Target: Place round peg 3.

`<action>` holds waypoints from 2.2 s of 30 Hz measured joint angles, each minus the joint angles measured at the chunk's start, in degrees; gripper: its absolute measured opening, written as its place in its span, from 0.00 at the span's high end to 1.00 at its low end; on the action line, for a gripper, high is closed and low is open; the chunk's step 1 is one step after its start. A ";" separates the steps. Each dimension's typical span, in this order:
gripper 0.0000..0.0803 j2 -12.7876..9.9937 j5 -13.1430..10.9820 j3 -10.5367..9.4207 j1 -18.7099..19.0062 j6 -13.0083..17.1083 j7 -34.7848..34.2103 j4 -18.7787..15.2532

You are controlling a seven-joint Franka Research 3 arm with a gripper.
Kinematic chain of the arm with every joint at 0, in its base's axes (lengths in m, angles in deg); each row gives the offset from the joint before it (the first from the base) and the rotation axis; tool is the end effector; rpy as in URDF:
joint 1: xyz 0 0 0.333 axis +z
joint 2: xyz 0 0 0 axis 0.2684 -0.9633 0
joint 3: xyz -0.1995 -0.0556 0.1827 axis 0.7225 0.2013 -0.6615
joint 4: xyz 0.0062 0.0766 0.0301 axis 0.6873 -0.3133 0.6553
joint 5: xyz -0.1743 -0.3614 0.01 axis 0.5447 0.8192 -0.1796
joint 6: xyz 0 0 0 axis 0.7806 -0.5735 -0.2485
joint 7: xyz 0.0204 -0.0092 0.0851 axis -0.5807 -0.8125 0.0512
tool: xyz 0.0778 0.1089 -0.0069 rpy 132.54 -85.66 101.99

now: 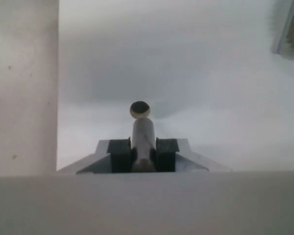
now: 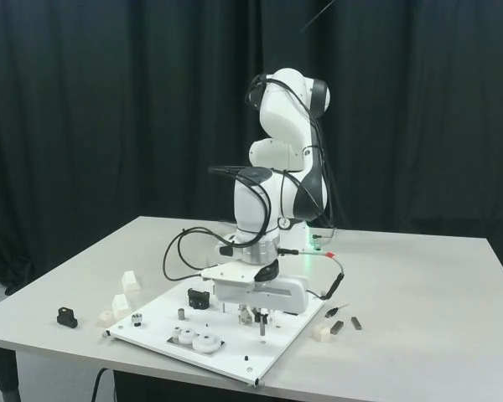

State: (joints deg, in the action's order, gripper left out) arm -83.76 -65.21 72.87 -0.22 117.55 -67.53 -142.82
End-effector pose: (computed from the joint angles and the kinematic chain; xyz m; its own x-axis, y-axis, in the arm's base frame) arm 0.6533 0.0542 0.1837 0.6401 -0.7667 -0.0490 -0.7643 -0.6420 0.0608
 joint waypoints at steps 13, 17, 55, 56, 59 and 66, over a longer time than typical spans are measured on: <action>0.87 0.55 0.30 0.17 0.01 -0.87 -0.23 0.34; 0.87 0.55 0.30 0.22 0.02 -0.87 -0.23 0.35; 0.87 0.53 -0.84 -0.56 6.50 -0.75 -6.77 0.36; 0.87 0.51 -0.84 -0.55 6.81 -0.75 -7.01 0.36; 0.87 0.37 -0.84 -0.55 7.67 -0.72 -7.86 0.31; 0.87 -0.24 -0.84 -0.58 9.60 -0.07 -10.19 -0.03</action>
State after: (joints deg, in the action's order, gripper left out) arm -84.01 -66.05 72.28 9.39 117.48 -77.71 -142.86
